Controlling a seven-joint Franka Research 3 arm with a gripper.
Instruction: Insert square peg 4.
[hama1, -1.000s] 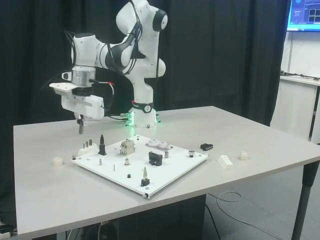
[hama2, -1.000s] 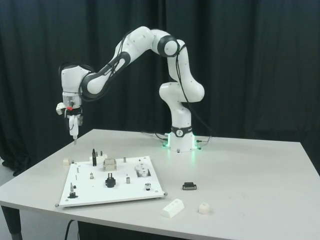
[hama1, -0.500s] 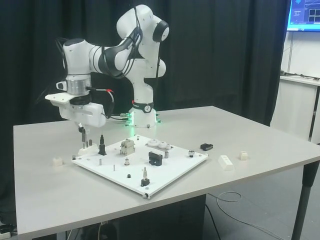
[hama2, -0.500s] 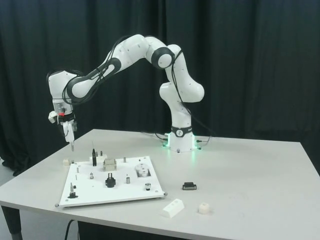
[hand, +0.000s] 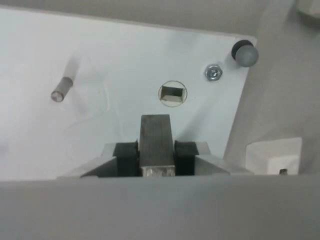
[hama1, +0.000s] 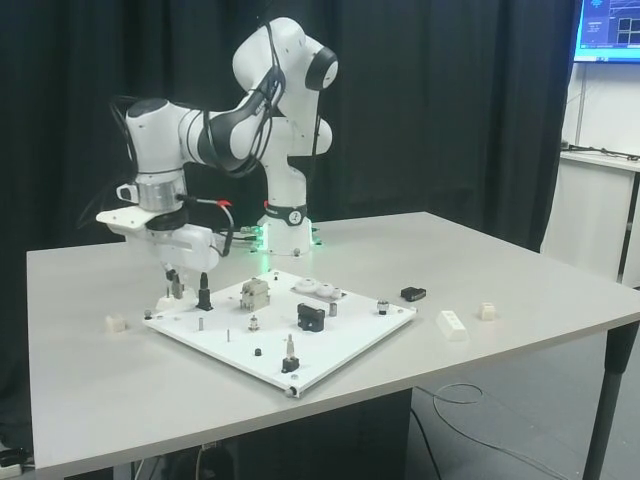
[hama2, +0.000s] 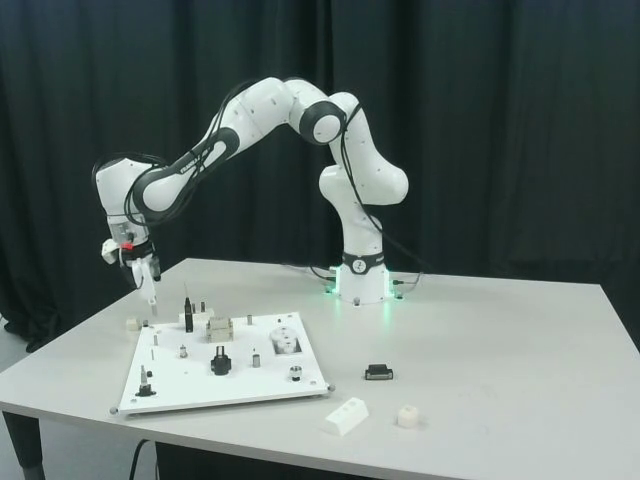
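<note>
Your gripper (hand: 157, 167) clamps the square peg (hand: 157, 145), a grey, flat-sided bar, upright above the white board's (hand: 100, 65) corner. The square hole (hand: 173, 93) lies just beyond the peg's tip. A nut (hand: 213, 73) and a black foot (hand: 244, 53) stand by the board's edge; a white block (hand: 274, 156) sits on the table (hama1: 90, 340) beside it. No writing is legible.

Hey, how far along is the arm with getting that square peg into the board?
Done: the gripper is shut on the square peg and hangs over a corner of the white board. In hand: the approach, with the square hole in wrist view just ahead of the peg tip. Left: lining up, lowering and pushing the peg in; the hole looks unfilled.
</note>
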